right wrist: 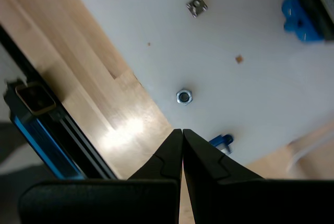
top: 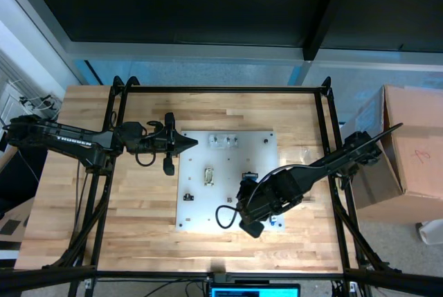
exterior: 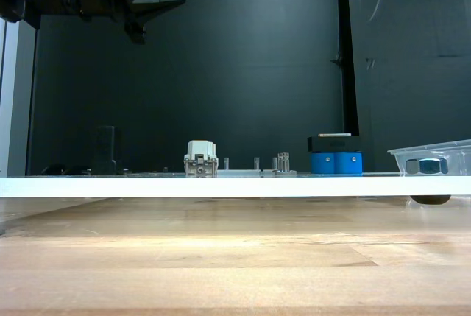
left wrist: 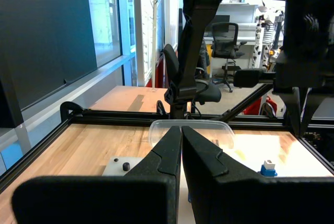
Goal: Unfasten the M12 nut and place it in the container
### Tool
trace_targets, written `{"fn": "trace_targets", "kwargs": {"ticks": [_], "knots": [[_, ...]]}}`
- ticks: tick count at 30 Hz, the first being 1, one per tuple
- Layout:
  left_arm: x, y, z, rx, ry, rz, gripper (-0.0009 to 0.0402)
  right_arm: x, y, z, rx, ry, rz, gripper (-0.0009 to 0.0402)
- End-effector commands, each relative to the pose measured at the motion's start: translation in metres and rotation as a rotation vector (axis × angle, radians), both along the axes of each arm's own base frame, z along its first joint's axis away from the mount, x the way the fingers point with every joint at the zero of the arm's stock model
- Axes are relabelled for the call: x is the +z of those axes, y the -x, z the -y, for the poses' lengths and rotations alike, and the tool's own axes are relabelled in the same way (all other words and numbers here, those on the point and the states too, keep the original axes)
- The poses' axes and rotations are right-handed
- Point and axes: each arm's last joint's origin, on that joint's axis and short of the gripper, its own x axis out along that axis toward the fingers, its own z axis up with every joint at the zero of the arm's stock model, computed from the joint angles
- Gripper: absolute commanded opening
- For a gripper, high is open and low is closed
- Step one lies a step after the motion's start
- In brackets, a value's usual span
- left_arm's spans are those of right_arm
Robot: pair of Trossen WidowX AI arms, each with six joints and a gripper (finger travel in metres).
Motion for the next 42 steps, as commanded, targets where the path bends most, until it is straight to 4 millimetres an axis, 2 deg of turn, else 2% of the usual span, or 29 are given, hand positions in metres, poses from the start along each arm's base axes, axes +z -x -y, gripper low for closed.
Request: {"fn": "trace_targets", "kwargs": {"ticks": [1,7,19,23,34,42], "knots": [[0.0,0.0,0.0,0.0,0.0,0.0,0.0,-0.004,-0.002,-0.001,-0.095,-0.018,-0.018,0.0],[0.0,0.0,0.0,0.0,0.0,0.001,0.0,-0.01,-0.005,-0.003,-0.165,-0.037,-0.05,0.0],[0.0,0.0,0.0,0.0,0.0,-0.001,0.0,-0.021,-0.009,-0.005,-0.168,-0.024,-0.08,0.0011],[0.0,0.0,0.0,0.0,0.0,0.0,0.0,-0.024,-0.009,-0.005,-0.169,-0.006,-0.09,0.0045],[0.0,0.0,0.0,0.0,0.0,0.0,0.0,-0.045,-0.018,-0.009,-0.109,0.034,-0.136,0.0173],[0.0,0.0,0.0,0.0,0.0,0.0,0.0,-0.059,-0.02,-0.01,-0.056,0.045,-0.134,0.022]]}}
